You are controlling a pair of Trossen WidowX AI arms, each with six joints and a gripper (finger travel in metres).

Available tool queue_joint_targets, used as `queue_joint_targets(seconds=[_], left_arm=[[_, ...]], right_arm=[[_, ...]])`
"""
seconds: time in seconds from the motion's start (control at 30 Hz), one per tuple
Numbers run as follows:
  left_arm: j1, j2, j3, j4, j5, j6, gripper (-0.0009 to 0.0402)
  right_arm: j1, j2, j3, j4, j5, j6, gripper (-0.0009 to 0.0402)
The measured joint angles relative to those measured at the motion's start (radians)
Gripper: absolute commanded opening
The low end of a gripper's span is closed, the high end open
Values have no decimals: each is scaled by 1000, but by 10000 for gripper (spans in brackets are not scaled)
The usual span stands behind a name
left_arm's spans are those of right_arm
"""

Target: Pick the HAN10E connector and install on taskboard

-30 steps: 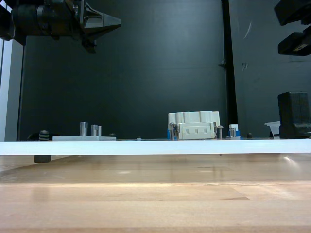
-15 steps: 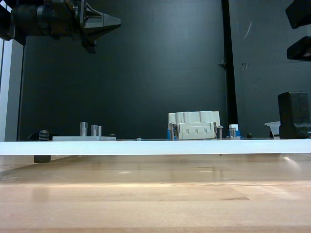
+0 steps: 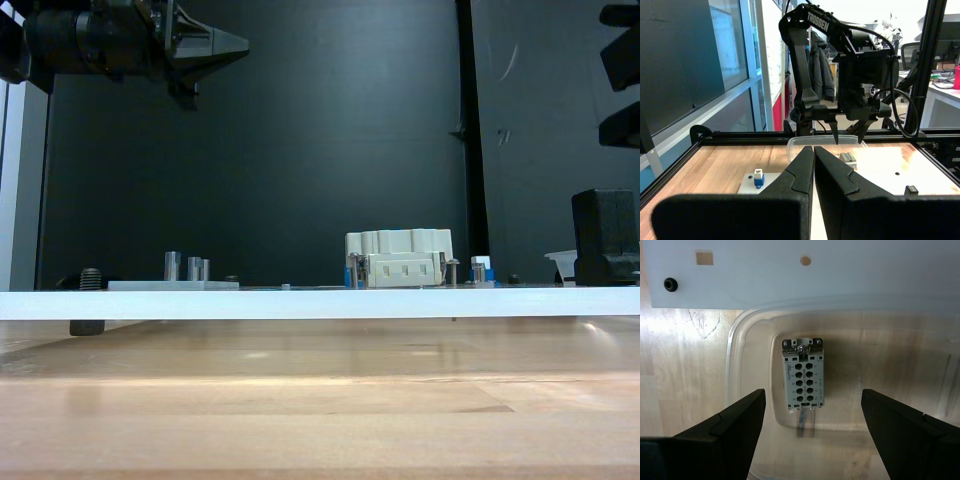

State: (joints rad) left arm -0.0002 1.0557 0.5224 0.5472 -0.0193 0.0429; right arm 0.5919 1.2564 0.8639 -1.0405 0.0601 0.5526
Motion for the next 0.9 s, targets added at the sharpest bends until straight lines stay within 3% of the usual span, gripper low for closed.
queue_joint_targets(seconds=[0.4, 0.9], left_arm=[[0, 0, 0, 0, 0, 0, 1], [0, 0, 0, 0, 0, 0, 1]], right_arm=[[11, 30, -79, 124, 0, 8, 292], [16, 62, -159, 235, 0, -9, 291]])
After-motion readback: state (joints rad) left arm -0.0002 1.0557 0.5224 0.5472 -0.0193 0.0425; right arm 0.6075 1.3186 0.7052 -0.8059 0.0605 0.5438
